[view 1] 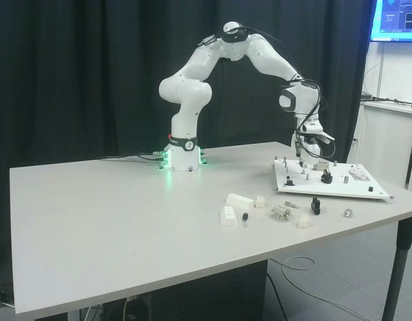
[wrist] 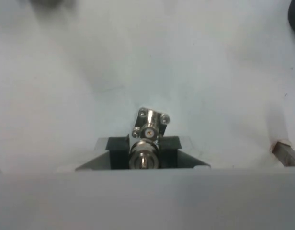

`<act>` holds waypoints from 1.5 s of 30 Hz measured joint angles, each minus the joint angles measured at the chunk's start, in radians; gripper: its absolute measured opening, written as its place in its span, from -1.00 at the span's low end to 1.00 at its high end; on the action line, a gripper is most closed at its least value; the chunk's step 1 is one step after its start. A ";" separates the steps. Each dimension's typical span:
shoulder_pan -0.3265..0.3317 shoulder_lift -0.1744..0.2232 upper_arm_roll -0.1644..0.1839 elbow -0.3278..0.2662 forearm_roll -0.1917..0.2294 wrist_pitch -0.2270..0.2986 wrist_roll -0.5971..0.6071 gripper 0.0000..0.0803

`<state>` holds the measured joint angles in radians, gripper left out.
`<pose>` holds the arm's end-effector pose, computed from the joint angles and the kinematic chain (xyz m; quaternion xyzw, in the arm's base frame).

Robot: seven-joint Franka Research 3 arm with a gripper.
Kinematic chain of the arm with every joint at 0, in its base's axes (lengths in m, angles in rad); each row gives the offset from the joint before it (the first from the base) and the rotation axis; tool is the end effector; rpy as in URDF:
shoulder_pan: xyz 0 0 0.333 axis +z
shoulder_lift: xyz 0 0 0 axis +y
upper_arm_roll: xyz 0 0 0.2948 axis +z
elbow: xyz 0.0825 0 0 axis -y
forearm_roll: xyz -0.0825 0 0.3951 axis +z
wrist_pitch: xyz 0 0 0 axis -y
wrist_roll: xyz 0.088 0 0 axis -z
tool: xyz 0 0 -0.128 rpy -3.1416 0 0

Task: Place BNC.

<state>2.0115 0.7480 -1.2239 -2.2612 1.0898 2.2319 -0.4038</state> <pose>0.3780 0.3556 0.1784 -0.9725 -0.2287 0.0144 0.0404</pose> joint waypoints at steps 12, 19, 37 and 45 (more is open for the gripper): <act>-0.004 0.008 -0.052 -0.005 -0.008 0.009 0.072 -0.69; -0.022 0.030 -0.098 -0.010 -0.016 0.010 0.095 -0.69; -0.131 0.098 -0.154 -0.015 -0.015 -0.004 0.155 -0.69; -0.199 0.114 -0.156 -0.015 -0.013 -0.012 0.195 -0.69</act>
<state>1.8127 0.8615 -1.3797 -2.2762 1.0763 2.2204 -0.2083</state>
